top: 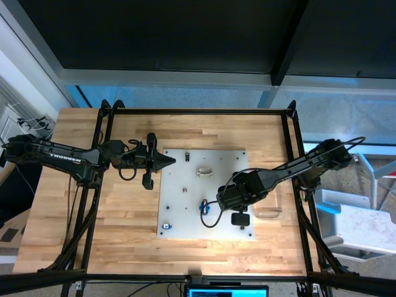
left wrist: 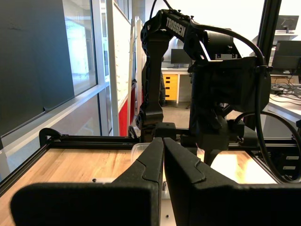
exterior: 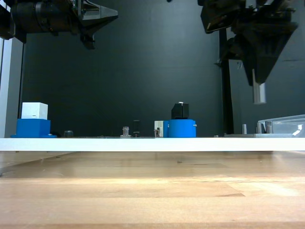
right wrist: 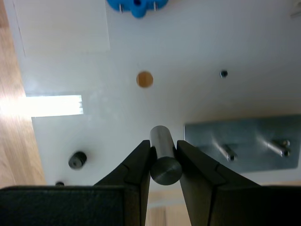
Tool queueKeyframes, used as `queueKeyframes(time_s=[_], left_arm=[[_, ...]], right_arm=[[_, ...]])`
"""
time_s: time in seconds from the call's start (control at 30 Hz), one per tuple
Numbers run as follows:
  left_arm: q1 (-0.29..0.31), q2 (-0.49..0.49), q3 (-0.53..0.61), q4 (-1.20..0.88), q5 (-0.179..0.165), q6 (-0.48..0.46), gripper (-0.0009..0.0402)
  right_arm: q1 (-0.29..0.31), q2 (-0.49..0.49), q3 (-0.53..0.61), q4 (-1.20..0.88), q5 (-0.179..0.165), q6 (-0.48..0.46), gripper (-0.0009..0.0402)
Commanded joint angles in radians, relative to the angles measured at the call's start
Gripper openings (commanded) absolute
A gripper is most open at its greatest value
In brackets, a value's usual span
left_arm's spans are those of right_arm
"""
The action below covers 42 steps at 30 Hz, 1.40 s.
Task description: Pick the 16mm cylinder and place it in the taskboard
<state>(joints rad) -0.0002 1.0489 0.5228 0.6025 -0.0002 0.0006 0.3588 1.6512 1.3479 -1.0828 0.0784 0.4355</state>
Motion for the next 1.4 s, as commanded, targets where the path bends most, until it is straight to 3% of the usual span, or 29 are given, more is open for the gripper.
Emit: queueKeyframes(time_s=[0.03, 0.43, 0.6, 1.4], left_arm=[[0.000, 0.000, 0.000, 0.000, 0.000, 0.000, 0.0000], [0.000, 0.000, 0.000, 0.000, 0.000, 0.000, 0.0000], [0.000, 0.000, 0.000, 0.000, 0.000, 0.000, 0.0000], [0.000, 0.000, 0.000, 0.000, 0.000, 0.000, 0.0000]], right_arm=[[-0.008, 0.014, 0.013, -0.003, 0.000, -0.005, 0.0025], [-0.030, 0.097, 0.077, 0.002, -0.001, -0.038, 0.0025], [-0.031, 0.126, 0.087, 0.023, -0.025, -0.052, 0.0025], [-0.034, 0.147, 0.090, 0.044, -0.019, -0.059, 0.0025]])
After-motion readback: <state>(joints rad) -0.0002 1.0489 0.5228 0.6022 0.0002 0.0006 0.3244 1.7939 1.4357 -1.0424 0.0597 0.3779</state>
